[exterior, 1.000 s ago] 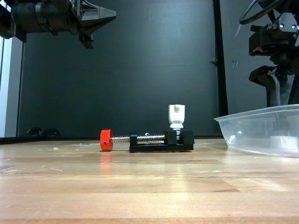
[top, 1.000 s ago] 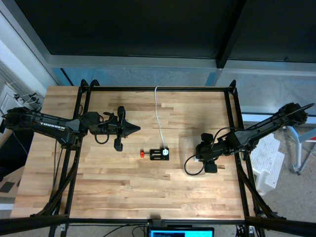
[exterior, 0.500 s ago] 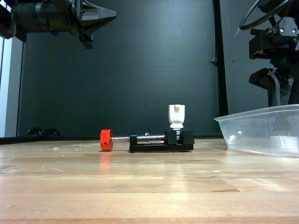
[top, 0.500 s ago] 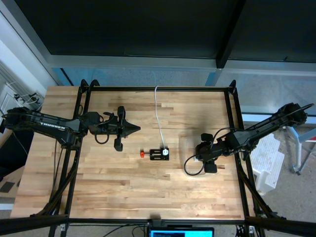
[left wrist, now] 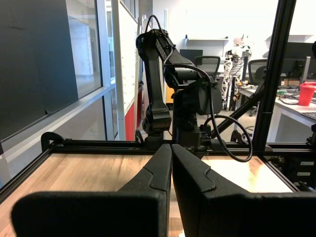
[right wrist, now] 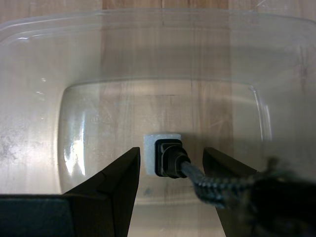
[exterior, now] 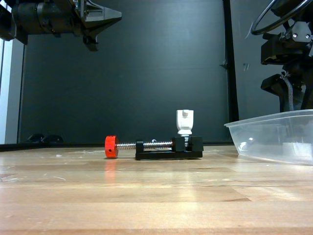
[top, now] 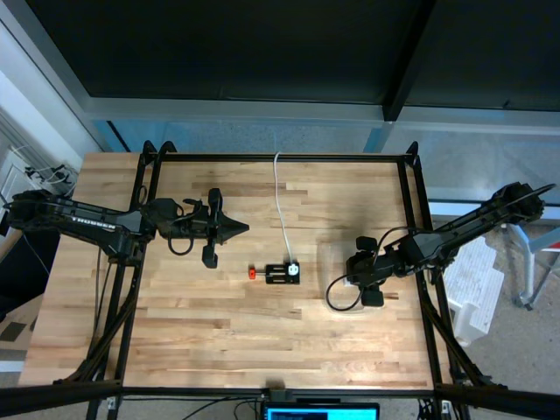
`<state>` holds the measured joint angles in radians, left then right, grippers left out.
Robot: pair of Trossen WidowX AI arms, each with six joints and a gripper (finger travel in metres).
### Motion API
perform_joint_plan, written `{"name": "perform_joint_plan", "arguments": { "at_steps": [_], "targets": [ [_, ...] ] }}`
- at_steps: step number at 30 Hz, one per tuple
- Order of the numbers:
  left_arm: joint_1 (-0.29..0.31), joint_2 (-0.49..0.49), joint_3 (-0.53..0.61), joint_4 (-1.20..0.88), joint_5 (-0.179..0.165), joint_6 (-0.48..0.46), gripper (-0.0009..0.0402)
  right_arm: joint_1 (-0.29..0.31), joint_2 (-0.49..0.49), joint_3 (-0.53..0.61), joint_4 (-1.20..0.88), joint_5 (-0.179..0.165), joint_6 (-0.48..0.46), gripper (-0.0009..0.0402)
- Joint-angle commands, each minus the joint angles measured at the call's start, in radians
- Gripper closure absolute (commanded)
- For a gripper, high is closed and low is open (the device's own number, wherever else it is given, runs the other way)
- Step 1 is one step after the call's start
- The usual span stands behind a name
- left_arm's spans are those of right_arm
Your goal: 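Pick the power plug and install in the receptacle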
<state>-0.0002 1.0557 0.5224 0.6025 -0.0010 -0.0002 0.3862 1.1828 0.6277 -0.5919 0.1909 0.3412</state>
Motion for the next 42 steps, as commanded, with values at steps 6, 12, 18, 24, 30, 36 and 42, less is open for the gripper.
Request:
{"name": "perform_joint_plan", "arguments": {
  "at_steps": [6,12,18,24,30,36,42],
  "targets": [
    [0.0,0.0,0.0,0.0,0.0,0.0,0.0393,0.0,0.0,-0.01,0.011,0.0,0.0,0.0221],
    [0.0,0.0,0.0,0.0,0.0,0.0,0.0393,0.0,0.0,-0.01,0.012,0.0,-0.002,0.0249],
    [0.0,0.0,0.0,0.0,0.0,0.0,0.0393,0.0,0.0,-0.01,0.014,0.0,-0.004,0.0279],
    [0.0,0.0,0.0,0.0,0.0,0.0,0.0393,0.0,0.0,-0.01,0.014,0.0,-0.009,0.0308],
    [0.0,0.0,0.0,0.0,0.0,0.0,0.0393,0.0,0.0,-0.01,0.014,0.001,-0.009,0.0335],
    [0.0,0.0,0.0,0.0,0.0,0.0,0.0393,0.0,0.0,-0.01,0.014,0.0,-0.009,0.0361],
    [0.0,0.0,0.0,0.0,0.0,0.0,0.0393,0.0,0.0,-0.01,0.014,0.0,-0.009,0.0386]
  ]
}}
